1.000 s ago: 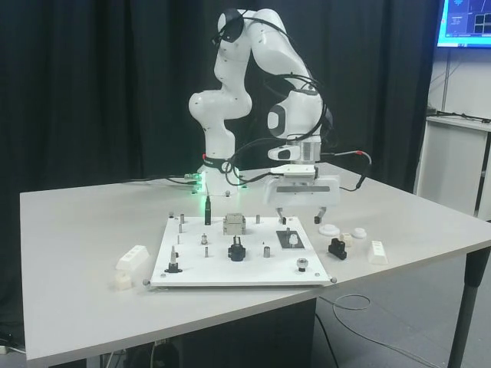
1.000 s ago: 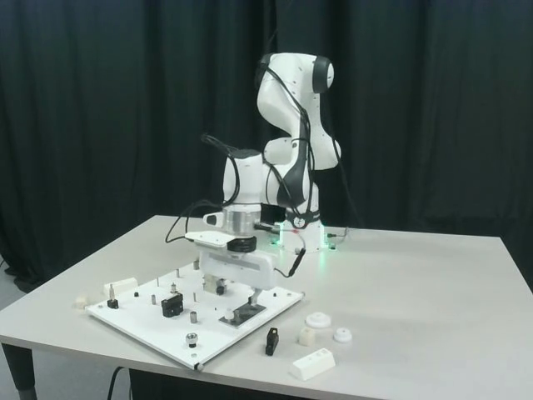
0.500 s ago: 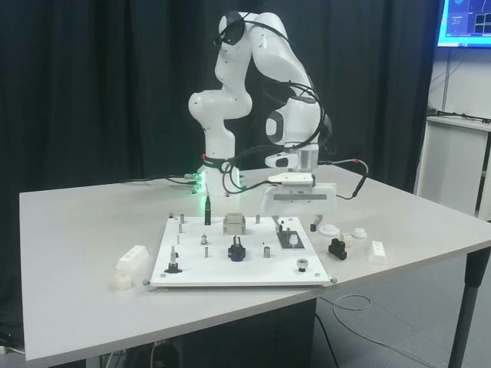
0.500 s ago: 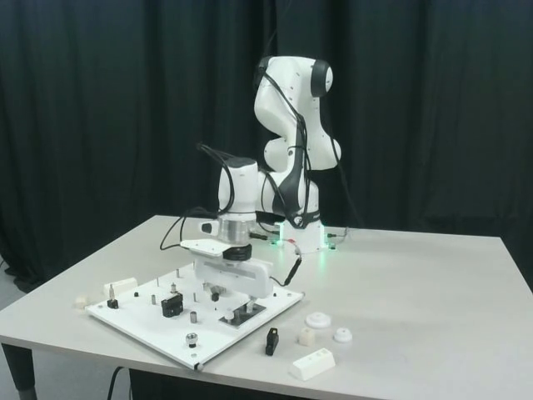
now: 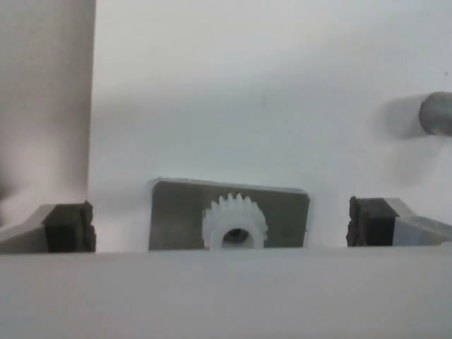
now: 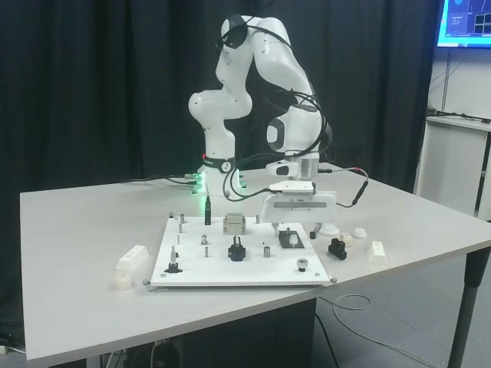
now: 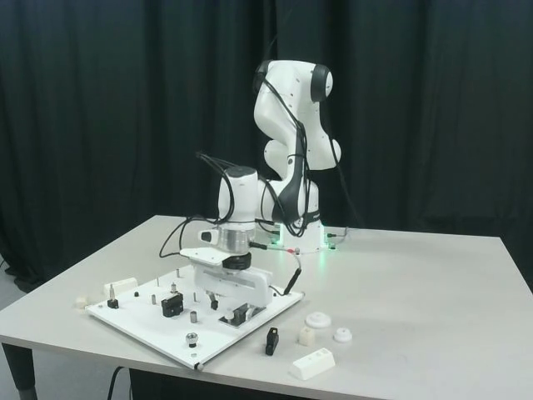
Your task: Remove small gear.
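White toothed small gear point(image 5: 236, 223) sits on a grey rectangular plate point(image 5: 180, 212) on the white assembly board point(image 6: 238, 261), near the board's edge. Spread wide, the gripper point(image 5: 220, 224) straddles the gear, black pads point(image 5: 69, 227) well apart from it.

My hand point(image 5: 220, 226) hangs over the board point(image 6: 238, 257) on the bench point(image 6: 77, 230), its fingers wide apart on either side of the small gear point(image 5: 235, 222). The gear sits on a plate point(image 5: 282, 208) on the board. Beyond the board's edge lie a large gear point(image 7: 317, 320), a block point(image 7: 312, 363) and a connector point(image 7: 271, 340).
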`<action>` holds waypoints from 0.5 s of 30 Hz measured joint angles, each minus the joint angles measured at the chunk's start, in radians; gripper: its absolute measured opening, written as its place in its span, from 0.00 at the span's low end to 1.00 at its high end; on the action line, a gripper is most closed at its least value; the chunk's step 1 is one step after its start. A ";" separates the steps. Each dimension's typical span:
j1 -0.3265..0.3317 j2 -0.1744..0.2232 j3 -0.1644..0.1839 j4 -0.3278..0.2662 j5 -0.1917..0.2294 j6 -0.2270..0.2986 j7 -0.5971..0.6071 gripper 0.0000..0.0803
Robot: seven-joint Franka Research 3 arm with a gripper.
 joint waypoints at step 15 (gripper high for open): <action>-0.010 0.029 0.000 0.020 0.015 0.001 -0.015 0.67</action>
